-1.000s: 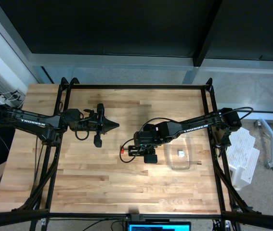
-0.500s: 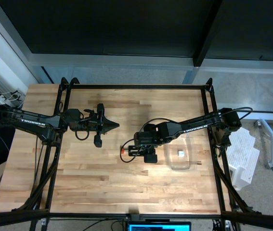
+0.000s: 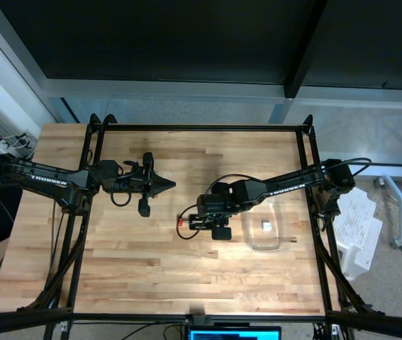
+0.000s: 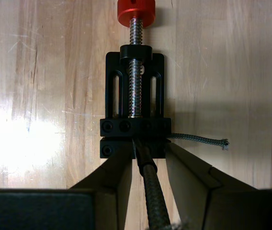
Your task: Remove the USB-C connector from taskboard and place in the container
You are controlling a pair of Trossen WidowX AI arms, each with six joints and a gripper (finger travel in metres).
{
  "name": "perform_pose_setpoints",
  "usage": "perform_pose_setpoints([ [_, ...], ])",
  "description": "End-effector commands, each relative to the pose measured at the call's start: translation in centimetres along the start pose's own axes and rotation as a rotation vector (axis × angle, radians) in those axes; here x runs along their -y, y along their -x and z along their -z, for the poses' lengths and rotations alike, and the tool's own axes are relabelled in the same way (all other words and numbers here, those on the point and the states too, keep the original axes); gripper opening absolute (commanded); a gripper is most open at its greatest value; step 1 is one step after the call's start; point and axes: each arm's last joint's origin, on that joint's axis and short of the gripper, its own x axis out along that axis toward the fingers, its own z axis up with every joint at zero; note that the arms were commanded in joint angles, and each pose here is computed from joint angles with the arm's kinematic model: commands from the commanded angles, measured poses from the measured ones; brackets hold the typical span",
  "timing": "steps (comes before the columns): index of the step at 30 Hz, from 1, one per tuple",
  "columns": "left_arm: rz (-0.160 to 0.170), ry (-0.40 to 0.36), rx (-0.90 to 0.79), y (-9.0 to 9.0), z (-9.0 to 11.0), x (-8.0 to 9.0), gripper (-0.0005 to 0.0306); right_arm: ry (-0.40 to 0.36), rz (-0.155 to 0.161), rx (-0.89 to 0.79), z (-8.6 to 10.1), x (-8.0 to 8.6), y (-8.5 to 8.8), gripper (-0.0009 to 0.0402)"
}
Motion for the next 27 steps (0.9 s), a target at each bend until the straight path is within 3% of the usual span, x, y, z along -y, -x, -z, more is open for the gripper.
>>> perform_pose_setpoints([
  [1,0.000,0.000,0.000,0.00,-0.01,0.00,0.0000,0.002,-0.002,0.000,0.00,-0.01,-0.01,0.0070],
  [16,0.000,0.000,0.001,0.00,-0.02,-0.01,0.0000,0.002,-0.002,0.000,-0.01,0.00,-0.02,0.0000],
  [27,0.000,0.000,0.000,0.00,-0.01,0.00,0.0000,0.003,-0.003,0.001,-0.01,0.00,0.01,0.0000],
])
